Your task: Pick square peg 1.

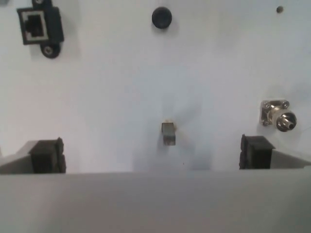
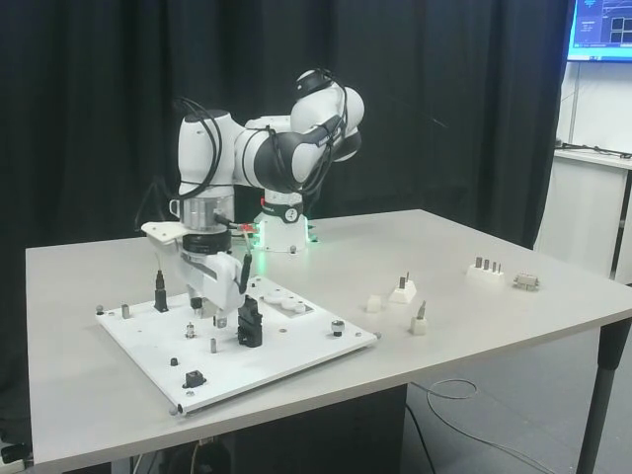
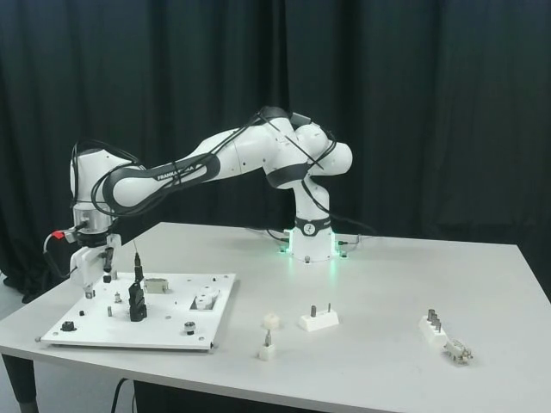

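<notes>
Gripper (image 1: 151, 154) poised above peg (image 1: 168, 133) standing upright on white board (image 1: 121, 97); fingers (image 1: 46, 155) spread wide, empty, straddling peg for descent.

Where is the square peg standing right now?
In the wrist view, the square peg stands upright on the white board, between the open hand's two fingertips, with a threaded metal connector nearby.

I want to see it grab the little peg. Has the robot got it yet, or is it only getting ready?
Only getting ready. Done: the gripper hangs over the white board, lined up with the square peg between its open fingers. In hand: nothing, the peg stands untouched on the board. Left: go down, close on the peg and lift it.
</notes>
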`<state>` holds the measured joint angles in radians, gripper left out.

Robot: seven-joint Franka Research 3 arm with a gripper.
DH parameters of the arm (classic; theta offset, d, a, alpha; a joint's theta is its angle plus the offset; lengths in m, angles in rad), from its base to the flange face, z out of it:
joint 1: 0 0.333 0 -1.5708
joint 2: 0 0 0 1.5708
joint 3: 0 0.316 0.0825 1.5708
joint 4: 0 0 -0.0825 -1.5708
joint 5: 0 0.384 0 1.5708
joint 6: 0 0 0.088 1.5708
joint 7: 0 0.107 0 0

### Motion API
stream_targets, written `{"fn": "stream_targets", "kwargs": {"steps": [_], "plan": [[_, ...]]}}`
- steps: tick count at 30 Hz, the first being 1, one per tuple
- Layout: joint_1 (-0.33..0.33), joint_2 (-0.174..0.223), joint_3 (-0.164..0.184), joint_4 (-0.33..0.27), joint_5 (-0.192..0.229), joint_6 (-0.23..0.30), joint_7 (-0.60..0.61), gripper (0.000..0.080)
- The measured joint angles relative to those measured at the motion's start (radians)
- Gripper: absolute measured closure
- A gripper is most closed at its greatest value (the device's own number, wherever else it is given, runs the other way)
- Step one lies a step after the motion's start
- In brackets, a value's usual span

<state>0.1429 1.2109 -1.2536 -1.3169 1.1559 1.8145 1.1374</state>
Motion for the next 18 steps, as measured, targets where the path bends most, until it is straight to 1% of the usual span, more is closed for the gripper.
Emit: {"fn": "stream_targets", "kwargs": {"steps": [4,10,14,18], "plan": [[0.0,-0.001,-0.009,0.006,0.0,-0.005,0.0,0.0003],[0.0,-0.003,-0.027,0.028,0.001,-0.035,0.0,0.0003],[0.001,-0.006,-0.043,0.047,0.002,-0.071,0.0,0.0003],[0.007,-0.013,-0.06,0.06,0.003,-0.118,0.004,0.0003]]}}
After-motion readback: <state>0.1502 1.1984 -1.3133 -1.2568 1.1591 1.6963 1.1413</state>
